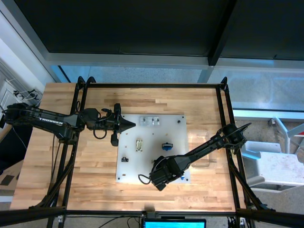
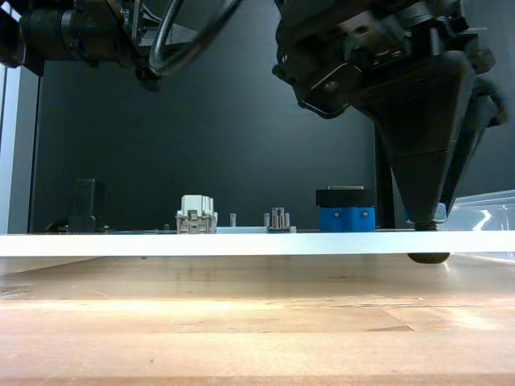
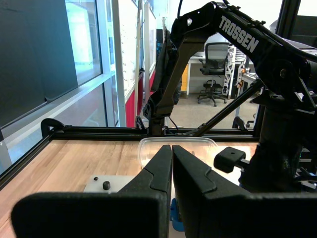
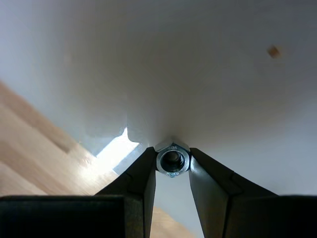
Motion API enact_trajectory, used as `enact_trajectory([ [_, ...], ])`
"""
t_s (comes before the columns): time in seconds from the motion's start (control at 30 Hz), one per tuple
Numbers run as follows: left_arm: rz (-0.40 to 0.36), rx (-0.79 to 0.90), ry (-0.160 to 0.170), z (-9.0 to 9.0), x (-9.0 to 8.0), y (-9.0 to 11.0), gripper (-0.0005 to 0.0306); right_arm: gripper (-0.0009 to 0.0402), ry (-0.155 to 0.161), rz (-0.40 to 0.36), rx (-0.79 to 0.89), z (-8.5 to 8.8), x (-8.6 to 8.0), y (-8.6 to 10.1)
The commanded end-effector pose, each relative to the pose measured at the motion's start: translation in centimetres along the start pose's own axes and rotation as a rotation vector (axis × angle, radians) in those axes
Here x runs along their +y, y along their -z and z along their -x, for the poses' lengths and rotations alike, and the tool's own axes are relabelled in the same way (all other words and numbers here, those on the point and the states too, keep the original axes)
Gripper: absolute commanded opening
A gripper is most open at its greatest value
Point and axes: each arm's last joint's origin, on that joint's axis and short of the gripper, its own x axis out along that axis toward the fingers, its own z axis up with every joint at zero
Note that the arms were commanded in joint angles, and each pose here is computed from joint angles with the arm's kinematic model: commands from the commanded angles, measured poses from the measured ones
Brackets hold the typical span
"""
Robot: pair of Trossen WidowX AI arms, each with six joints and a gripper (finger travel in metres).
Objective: Pick the M12 fastener and fasten on the M12 threads
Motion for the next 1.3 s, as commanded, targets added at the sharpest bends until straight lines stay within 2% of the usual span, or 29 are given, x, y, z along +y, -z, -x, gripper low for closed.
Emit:
enact_trajectory([
  [0.03,0.0,0.0,0.0,0.0,0.01,0.0,0.0,0.0016,-0.003,-0.126,-0.003,0.02,0.04,0.0],
  [0.33,0.0,0.0,0.0,0.0,0.0,0.0,0.0,0.0016,-0.006,-0.47,-0.003,0.02,0.06,-0.01],
  [0.63,0.0,0.0,0.0,0.0,0.0,0.0,0.0,0.0016,-0.007,-0.758,-0.002,0.02,0.06,-0.01],
  [1.0,0.0,0.0,0.0,0.0,0.0,0.0,0.0,0.0016,-0.008,-1.283,0.0,0.02,0.07,-0.01],
  [1.13,0.0,0.0,0.0,0.0,0.0,0.0,0.0,0.0016,-0.008,-1.403,0.0,0.02,0.06,-0.01],
  [1.3,0.0,0.0,0.0,0.0,0.01,0.0,0.0,0.0016,-0.008,-1.493,0.001,0.02,0.07,0.02],
])
